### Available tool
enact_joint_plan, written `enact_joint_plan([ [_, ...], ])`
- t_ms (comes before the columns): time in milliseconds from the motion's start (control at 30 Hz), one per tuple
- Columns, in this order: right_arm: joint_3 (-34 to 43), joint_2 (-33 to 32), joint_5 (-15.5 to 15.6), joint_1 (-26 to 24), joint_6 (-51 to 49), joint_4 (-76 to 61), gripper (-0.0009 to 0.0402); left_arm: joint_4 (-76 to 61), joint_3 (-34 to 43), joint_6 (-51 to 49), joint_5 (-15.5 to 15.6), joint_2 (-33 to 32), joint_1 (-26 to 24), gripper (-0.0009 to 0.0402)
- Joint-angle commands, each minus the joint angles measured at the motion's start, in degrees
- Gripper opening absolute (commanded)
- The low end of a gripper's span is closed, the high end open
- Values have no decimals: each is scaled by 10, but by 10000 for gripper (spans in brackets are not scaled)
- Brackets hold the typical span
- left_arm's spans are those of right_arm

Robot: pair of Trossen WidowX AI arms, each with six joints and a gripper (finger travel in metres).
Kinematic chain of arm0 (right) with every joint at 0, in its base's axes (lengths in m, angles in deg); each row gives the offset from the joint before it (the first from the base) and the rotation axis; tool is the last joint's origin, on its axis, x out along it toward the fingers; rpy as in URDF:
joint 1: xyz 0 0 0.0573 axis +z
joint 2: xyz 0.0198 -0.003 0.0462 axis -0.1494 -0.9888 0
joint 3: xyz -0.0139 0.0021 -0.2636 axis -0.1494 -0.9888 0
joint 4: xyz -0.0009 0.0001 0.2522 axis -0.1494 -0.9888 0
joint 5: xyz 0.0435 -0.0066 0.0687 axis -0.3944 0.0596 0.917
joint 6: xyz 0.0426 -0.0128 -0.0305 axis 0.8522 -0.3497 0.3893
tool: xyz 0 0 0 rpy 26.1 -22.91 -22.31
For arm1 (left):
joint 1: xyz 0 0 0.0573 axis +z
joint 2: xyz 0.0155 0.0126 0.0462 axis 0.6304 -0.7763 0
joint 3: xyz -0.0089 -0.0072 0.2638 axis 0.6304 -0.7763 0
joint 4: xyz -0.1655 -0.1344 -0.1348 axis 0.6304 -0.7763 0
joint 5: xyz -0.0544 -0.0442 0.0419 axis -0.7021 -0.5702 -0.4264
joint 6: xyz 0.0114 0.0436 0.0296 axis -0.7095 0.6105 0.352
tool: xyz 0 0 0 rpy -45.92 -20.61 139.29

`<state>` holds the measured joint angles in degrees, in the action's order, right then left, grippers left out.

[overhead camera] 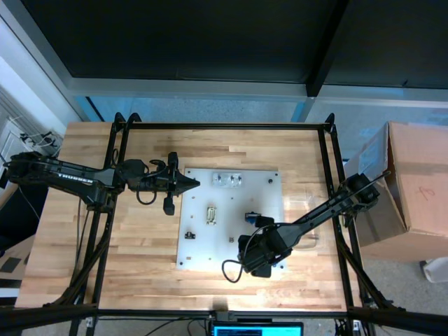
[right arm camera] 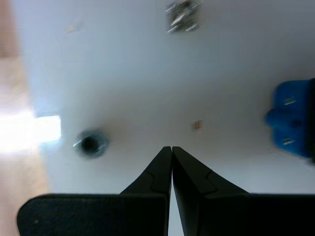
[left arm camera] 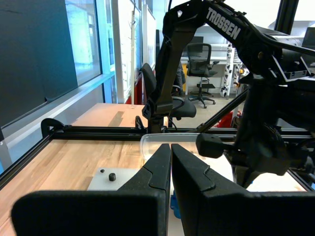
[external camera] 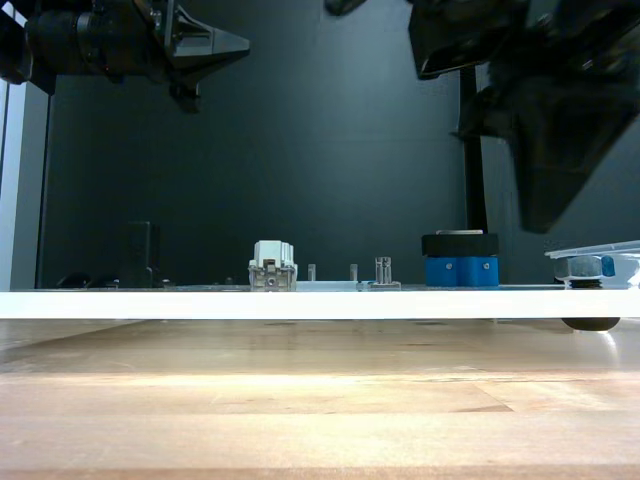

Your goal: Unfasten the M12 nut and place it in the container

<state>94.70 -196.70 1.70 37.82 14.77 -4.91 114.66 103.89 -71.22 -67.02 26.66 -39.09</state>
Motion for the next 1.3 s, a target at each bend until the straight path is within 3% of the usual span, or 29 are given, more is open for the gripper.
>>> enact_joint_plan([
  [33, 13, 2, 52, -1, 4, -1, 0, 0, 0, 0, 0, 0, 0, 0],
  [167, 30, 2, 146, 0, 5, 5, 0, 0, 0, 0, 0, 0, 0, 0],
  [267, 34, 0, 183, 0, -10, 22, 0, 0, 0, 0, 0, 0, 0, 0],
  [767, 20, -42, 179, 0, -34, 61, 0, 0, 0, 0, 0, 0, 0, 0],
  [1067, 6, -41, 163, -1, -40, 63, 0, 0, 0, 0, 0, 0, 0, 0],
  [1200, 6, -40, 132, -1, -33, 59, 0, 0, 0, 0, 0, 0, 0, 0],
  [1300, 6, -39, 130, -1, -33, 59, 0, 0, 0, 0, 0, 0, 0, 0],
])
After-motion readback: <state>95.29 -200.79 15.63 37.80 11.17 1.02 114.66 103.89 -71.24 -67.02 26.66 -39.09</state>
